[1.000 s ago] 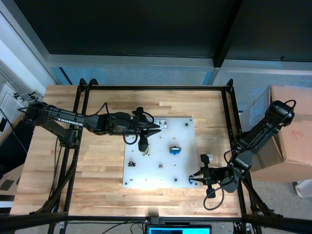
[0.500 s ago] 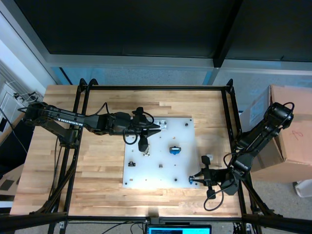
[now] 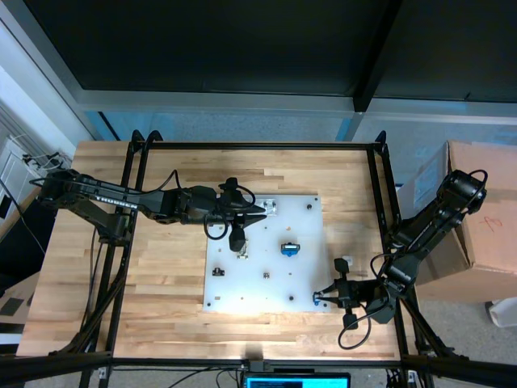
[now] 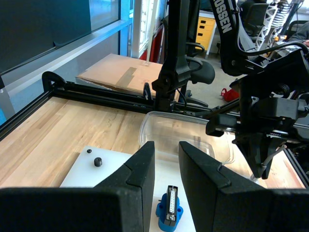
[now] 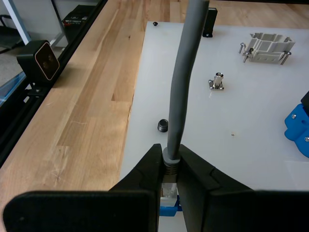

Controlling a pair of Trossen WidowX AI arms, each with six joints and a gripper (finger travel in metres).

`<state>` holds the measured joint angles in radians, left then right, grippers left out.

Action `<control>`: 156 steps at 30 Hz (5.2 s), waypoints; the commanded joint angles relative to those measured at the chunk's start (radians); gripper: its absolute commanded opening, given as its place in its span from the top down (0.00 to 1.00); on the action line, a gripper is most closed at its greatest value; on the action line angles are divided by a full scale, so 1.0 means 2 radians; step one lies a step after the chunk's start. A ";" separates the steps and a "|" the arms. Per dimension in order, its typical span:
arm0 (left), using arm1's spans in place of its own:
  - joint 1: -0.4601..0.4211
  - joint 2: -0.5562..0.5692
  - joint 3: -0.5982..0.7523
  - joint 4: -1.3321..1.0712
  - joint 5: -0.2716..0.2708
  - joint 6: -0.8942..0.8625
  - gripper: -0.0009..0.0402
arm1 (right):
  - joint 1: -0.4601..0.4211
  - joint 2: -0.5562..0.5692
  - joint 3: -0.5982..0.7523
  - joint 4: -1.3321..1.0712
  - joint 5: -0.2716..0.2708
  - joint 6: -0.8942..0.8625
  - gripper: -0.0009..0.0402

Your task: Pick the RJ45 connector and install on the taskboard

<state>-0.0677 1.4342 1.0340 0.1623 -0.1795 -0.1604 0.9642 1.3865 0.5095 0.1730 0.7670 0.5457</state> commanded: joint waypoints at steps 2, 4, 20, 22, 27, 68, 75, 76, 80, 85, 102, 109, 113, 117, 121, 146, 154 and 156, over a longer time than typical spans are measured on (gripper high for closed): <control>0.000 0.000 0.000 0.000 0.000 0.000 0.82 | 0.000 0.015 0.000 0.014 0.000 0.000 0.98; 0.000 0.000 0.000 0.000 0.000 0.000 0.82 | 0.000 0.018 0.000 0.016 0.000 0.000 0.98; 0.000 0.000 0.000 0.000 0.000 0.000 0.82 | 0.000 0.033 -0.014 0.018 0.000 0.017 0.98; 0.000 0.000 0.000 0.000 0.000 0.000 0.82 | 0.000 0.041 -0.017 0.027 0.000 0.018 0.98; 0.000 0.000 0.000 0.000 0.000 0.000 0.82 | 0.000 0.057 -0.024 0.040 -0.004 0.027 0.98; 0.000 0.000 0.000 0.000 0.000 0.000 0.82 | 0.000 -0.013 0.029 -0.053 -0.018 0.031 0.69; 0.000 0.000 0.000 0.000 0.000 0.000 0.82 | -0.016 -0.068 0.044 -0.109 -0.036 0.038 0.68; 0.000 0.000 0.000 0.000 0.000 0.000 0.82 | -0.019 -0.076 0.048 -0.118 -0.040 0.038 0.68; 0.000 0.000 0.000 0.000 0.000 0.000 0.82 | -0.027 -0.101 0.065 -0.154 -0.040 0.037 0.68; 0.000 0.000 0.000 0.000 0.000 0.000 0.82 | -0.040 -0.128 0.084 -0.177 -0.042 0.037 0.68; 0.000 0.000 0.001 0.002 0.000 0.000 0.82 | -0.232 -0.196 0.086 -0.152 -0.137 -0.061 0.71; 0.000 -0.010 0.000 0.012 0.011 0.041 0.91 | -0.337 -0.218 0.086 -0.129 -0.234 -0.114 0.80; 0.002 -0.039 -0.012 0.015 0.012 0.069 0.97 | -0.403 -0.222 0.086 -0.114 -0.309 -0.161 0.93; 0.009 -0.080 -0.048 0.036 0.013 0.076 0.98 | -0.449 -0.222 0.086 -0.070 -0.352 -0.190 0.96; 0.011 -0.132 -0.106 0.085 0.019 0.076 0.98 | -0.466 -0.222 0.086 -0.021 -0.354 -0.230 0.98; 0.044 -0.241 -0.198 0.088 0.045 0.089 0.98 | -0.557 -0.231 0.026 0.126 -0.467 -0.238 0.98; 0.045 -0.241 -0.208 0.091 0.043 0.089 0.98 | -0.558 -0.268 0.011 0.089 -0.454 -0.242 0.98; 0.045 -0.242 -0.215 0.094 0.042 0.088 0.98 | -0.558 -0.268 0.011 0.086 -0.454 -0.242 0.98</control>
<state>0.0223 0.9504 0.6136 0.3428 -0.0917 0.0174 -0.1509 0.8505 0.5304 0.3519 -0.1425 0.0635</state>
